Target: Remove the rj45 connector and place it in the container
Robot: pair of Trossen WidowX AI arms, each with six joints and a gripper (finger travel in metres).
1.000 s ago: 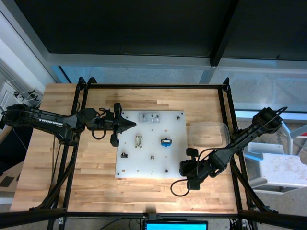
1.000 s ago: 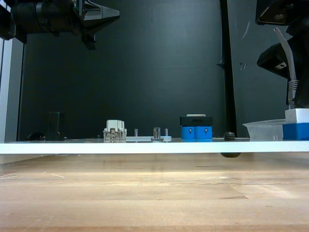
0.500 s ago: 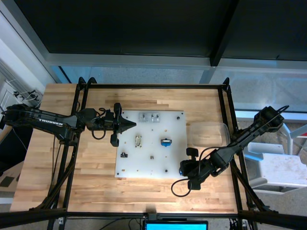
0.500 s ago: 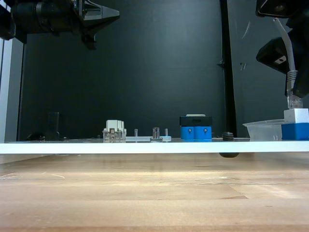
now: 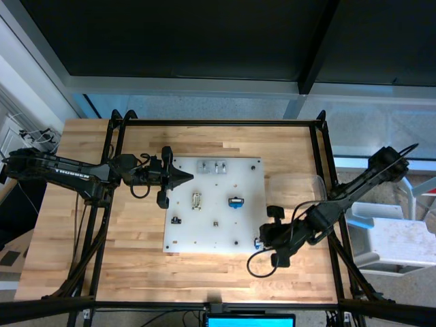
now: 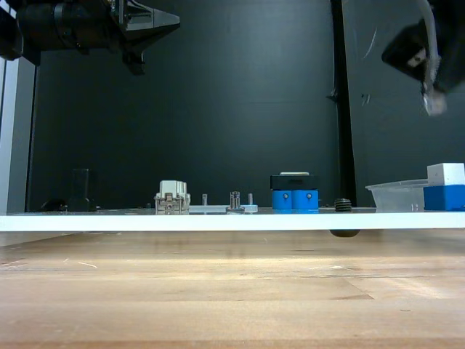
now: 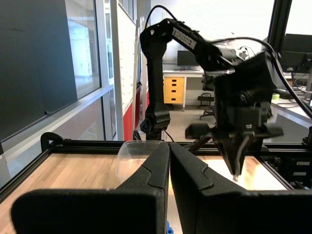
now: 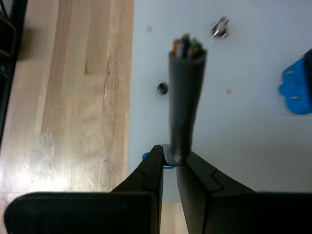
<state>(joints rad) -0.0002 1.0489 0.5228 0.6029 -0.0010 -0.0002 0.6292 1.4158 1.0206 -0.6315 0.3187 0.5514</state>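
Note:
My right gripper (image 8: 169, 155) is shut on the rj45 connector (image 8: 172, 154), a small clear plug whose grey cable boot (image 8: 185, 97) sticks out past the fingers. The low view shows the connector (image 6: 434, 102) hanging from the right gripper (image 6: 430, 76) well above a white-and-blue socket block (image 6: 445, 187). From above, the right gripper (image 5: 266, 237) hovers at the white board's (image 5: 212, 218) near right corner. The see-through container (image 5: 294, 191) lies just off the board's right edge, behind that gripper. My left gripper (image 5: 185, 177) is shut and empty, held high over the board's left edge.
On the board stand a blue-and-black part (image 5: 236, 202), a grey metal connector (image 5: 197, 201), small fittings (image 5: 216, 166) at the back and a black screw (image 8: 162, 88). A black frame rail (image 5: 327, 170) runs past the container. The grey cable loops (image 5: 257, 264) over bare wood in front.
The right gripper has risen and drifted right, lifting the connector up out of the white-and-blue socket block. The left arm has not moved.

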